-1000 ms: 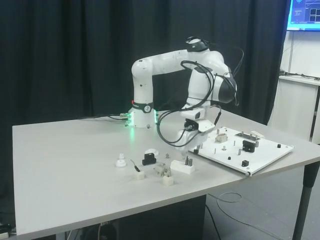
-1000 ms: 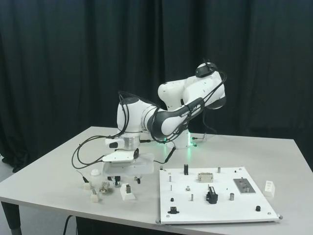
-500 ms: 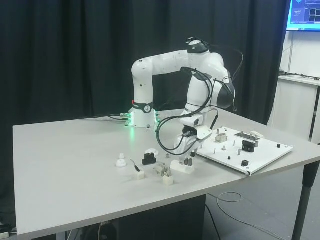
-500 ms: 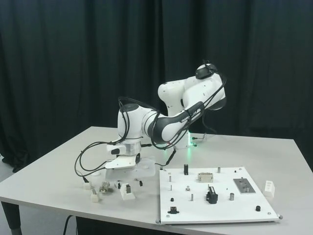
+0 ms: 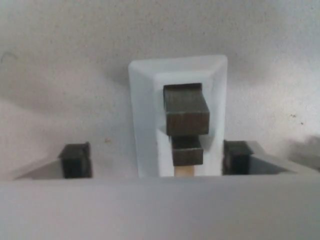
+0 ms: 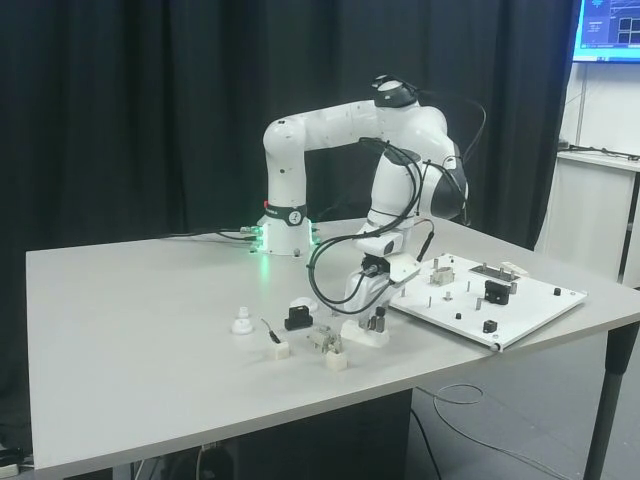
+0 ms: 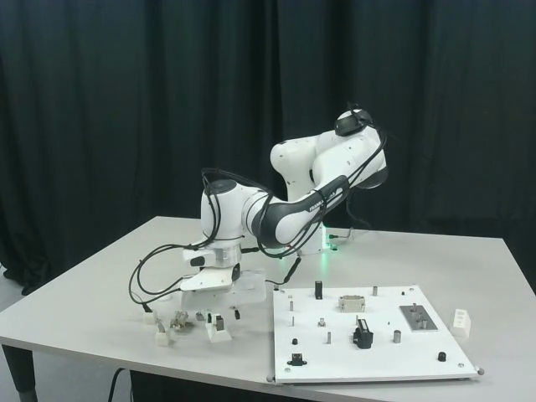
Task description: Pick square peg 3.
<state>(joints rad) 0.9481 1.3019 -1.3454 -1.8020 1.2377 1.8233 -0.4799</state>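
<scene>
My pincer [image 5: 157,160] is spread wide, one black fingertip [image 5: 76,160] on each side of the white holder [image 5: 142,125], touching neither it nor the peg. Square peg 3 [image 5: 186,109] stands upright in that holder, between my fingers and just below my wrist. The holder sits on the grey counter [image 6: 130,300] near its front edge, among small loose parts, with the white board [image 7: 377,339] just beside it.

Black curtain [image 6: 150,110] behind; grey table [image 6: 120,320]; white cabinet [image 6: 590,200] beside.
</scene>
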